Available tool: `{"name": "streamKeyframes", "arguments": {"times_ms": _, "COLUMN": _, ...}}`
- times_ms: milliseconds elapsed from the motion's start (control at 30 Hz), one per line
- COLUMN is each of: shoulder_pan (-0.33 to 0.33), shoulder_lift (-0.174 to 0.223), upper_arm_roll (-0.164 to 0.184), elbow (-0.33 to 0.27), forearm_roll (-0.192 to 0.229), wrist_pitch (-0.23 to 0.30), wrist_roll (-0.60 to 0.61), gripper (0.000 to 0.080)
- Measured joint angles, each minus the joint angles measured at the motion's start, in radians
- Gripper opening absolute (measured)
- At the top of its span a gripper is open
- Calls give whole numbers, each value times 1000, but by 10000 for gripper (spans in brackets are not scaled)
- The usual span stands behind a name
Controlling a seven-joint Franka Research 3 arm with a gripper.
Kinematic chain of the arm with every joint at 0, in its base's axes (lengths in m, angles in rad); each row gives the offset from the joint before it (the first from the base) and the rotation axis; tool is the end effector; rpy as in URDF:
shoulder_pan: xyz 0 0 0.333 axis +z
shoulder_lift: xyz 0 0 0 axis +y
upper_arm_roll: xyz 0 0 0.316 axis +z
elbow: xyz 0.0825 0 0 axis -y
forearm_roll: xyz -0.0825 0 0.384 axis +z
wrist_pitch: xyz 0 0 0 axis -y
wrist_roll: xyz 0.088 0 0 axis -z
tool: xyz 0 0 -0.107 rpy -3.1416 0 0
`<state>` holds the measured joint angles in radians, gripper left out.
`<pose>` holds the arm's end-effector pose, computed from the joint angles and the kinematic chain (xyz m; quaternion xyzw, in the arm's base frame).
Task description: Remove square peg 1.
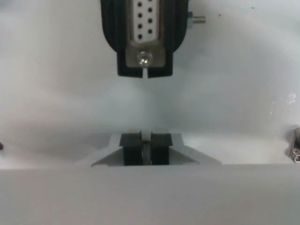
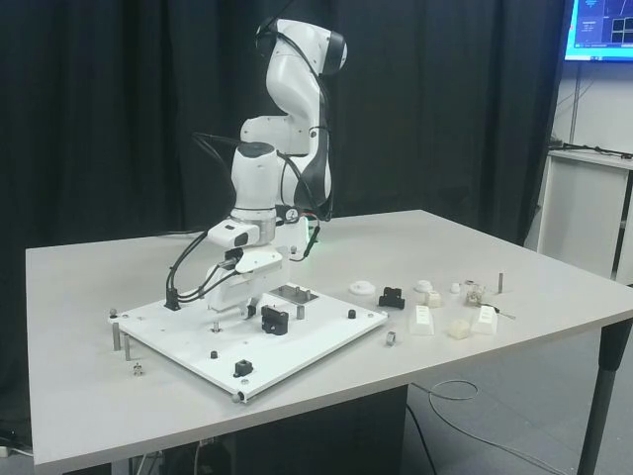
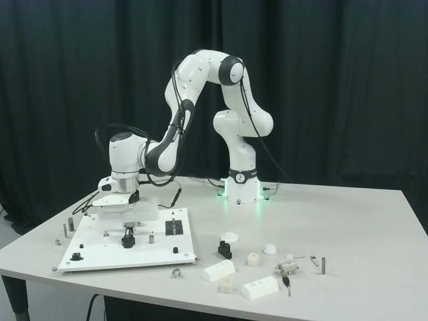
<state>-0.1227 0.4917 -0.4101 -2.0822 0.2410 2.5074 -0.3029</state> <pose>0.5027 -0.2974 0.2036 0.9813 -0.1908 -0.0152 0.0202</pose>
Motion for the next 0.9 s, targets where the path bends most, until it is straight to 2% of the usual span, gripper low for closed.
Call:
{"name": "streamKeyframes", "arguments": {"times_ms": 300, "shoulder_pan": 0, "shoulder_lift": 0, "upper_arm_roll": -1, "elbow": 5, "forearm_roll": 0, "wrist_pitch": -7, "wrist_roll": 0, "gripper": 37}}
{"name": "streamKeyframes", "arguments": {"times_ms": 667, "shoulder_pan": 2, "shoulder_lift": -7, "upper_arm_roll": -10, "elbow": 29, "forearm_roll": 0, "wrist_pitch": -63, "wrist_roll": 0, "gripper": 35}}
{"name": "streamKeyframes", "arguments": {"times_ms": 900, "shoulder_pan": 4, "shoulder_lift": -9, "upper_arm_roll": -14, "elbow": 33, "forearm_roll": 0, "wrist_pitch": -76, "wrist_roll": 0, "gripper": 35}}
